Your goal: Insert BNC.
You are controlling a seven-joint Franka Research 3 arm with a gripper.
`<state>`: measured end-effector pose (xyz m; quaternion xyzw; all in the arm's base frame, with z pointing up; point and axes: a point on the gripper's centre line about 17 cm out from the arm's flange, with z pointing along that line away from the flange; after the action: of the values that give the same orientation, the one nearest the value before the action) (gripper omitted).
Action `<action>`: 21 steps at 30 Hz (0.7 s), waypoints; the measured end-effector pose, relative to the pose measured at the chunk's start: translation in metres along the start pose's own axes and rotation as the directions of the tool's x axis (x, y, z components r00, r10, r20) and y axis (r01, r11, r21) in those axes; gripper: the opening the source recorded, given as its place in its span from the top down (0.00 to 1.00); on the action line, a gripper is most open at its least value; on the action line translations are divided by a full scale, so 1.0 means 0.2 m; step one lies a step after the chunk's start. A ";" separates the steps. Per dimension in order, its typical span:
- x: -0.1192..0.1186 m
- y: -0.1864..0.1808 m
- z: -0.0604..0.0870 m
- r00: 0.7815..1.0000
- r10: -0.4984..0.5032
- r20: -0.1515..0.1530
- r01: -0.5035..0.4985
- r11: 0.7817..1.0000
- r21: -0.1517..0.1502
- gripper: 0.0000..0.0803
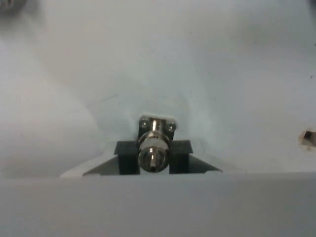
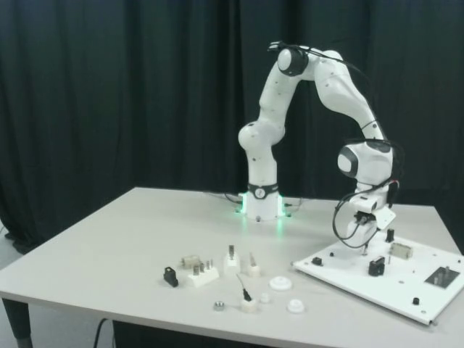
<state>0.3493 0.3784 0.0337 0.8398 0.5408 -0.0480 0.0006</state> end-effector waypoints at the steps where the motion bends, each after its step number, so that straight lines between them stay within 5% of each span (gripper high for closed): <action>1: 0.00 0.00 0.00 1.000 0.000 0.000 0.000 1.000 0.000 0.84; 21: 0.00 0.00 0.01 1.000 0.001 0.001 -0.001 1.000 -0.002 0.84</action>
<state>0.3494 0.3787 0.0310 0.8401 0.5404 -0.0479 0.0020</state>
